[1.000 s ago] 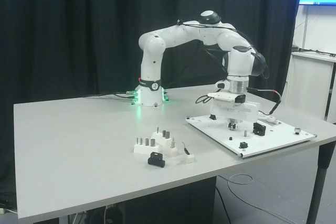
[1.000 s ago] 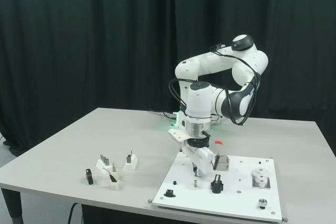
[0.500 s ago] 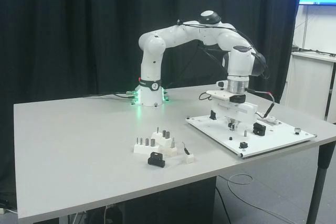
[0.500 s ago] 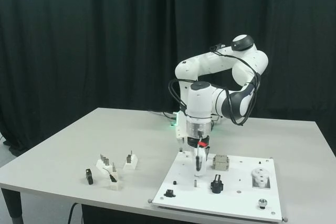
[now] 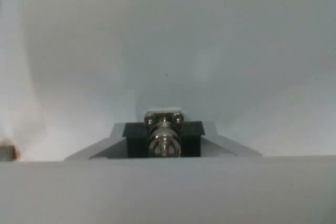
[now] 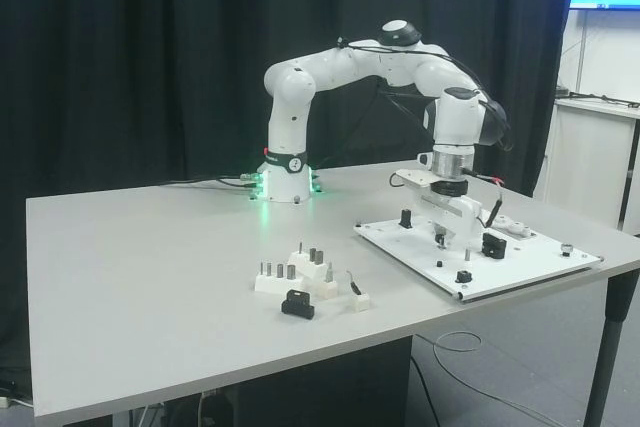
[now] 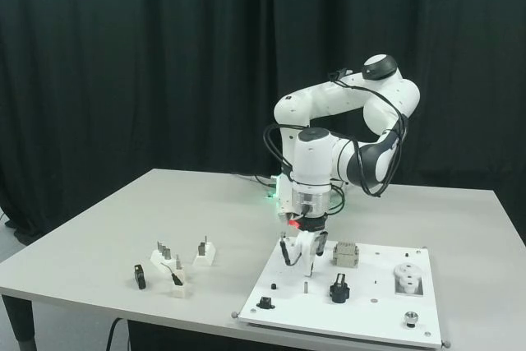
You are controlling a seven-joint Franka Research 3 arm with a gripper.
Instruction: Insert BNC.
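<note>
The white arm [image 7: 329, 113] reaches from its base at the back of the grey table [image 6: 130, 257] and hangs its gripper [image 7: 306, 254] straight down over the white board [image 7: 362, 310] at the table's front corner. In the wrist view, the BNC connector [image 5: 165, 139] appears end-on as a round metal barrel against a black backing, sitting between the gripper's two grey faces; its long axis runs along the gripper's own axis, so it stands roughly upright with its free end pointing down at the board. The fingers [image 7: 312, 246] are closed on the connector's body. In the first room view the gripper [image 6: 441, 237] holds the part just above the board [image 6: 540, 262], near a black fixture [image 6: 492, 245]. A grey block [image 7: 345, 253] stands on the board just beside the gripper, and a black knob [image 7: 338, 291] lies nearer the front edge. Well apart, toward the table's other side, stand white holders with pins [image 6: 300, 272] and a small black part [image 6: 297, 303].
</note>
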